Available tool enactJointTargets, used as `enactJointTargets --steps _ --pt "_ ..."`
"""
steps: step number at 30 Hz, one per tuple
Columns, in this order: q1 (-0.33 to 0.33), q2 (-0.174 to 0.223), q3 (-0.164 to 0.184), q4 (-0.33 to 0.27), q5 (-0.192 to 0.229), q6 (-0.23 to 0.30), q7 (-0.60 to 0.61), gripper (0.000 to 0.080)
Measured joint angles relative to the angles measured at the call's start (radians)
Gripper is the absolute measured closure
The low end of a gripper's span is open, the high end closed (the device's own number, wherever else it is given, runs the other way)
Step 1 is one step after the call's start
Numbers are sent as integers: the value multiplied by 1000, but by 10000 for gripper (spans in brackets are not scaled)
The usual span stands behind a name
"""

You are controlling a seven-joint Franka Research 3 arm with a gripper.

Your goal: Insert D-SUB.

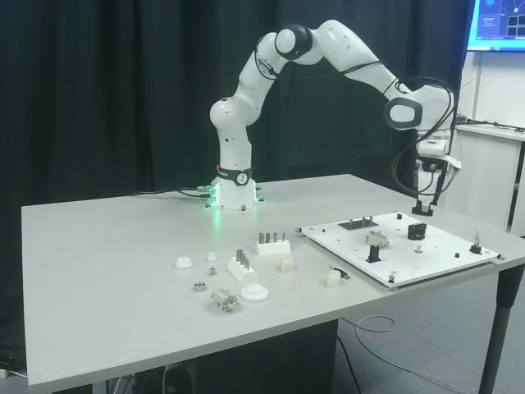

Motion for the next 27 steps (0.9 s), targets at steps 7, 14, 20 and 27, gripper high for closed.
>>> enactJointTargets --steps 7,14,20,27 --pt "1 1 -1 -2 -19 -5 -110 649" --pt "9 1 0 -5 -31 -5 -226 649" --pt "18 1 0 -9 -34 -8 -337 649" --pt "29 2 0 -12 -39 -12 -441 649"
